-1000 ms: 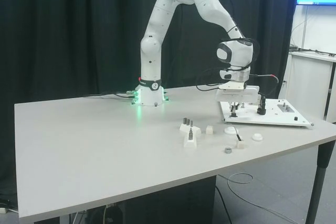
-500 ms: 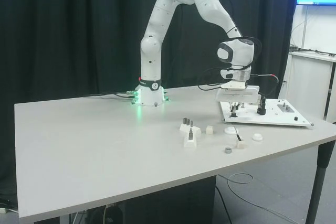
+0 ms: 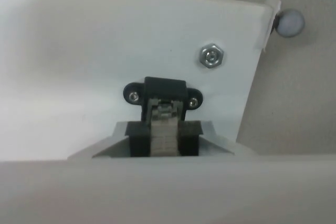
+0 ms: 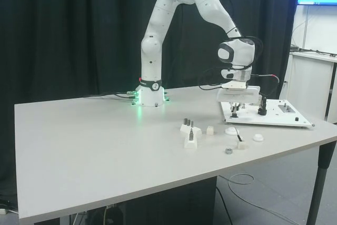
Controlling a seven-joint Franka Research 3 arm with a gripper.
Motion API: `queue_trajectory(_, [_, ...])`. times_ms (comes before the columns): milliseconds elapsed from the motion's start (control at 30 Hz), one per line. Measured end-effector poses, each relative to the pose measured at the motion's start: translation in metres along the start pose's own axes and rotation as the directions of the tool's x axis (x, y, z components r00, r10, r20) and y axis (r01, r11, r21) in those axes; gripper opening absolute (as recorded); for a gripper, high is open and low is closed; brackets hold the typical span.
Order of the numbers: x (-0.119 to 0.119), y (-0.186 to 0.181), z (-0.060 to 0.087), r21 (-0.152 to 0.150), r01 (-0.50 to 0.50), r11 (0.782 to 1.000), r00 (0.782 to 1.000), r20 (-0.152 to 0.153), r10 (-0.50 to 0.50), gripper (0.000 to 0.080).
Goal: Insert Ethernet.
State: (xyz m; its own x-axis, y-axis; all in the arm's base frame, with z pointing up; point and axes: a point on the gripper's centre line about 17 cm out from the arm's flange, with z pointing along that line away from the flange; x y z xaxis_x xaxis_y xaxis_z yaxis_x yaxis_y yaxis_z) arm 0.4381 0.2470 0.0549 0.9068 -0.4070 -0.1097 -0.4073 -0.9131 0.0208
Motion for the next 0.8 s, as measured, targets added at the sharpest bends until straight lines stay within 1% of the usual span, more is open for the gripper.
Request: queue_trajectory(800, [-0.0031,-0.0001,-0.0001,0.001,-0.036,0.999,0.999,0.004,0.036,0.0104])
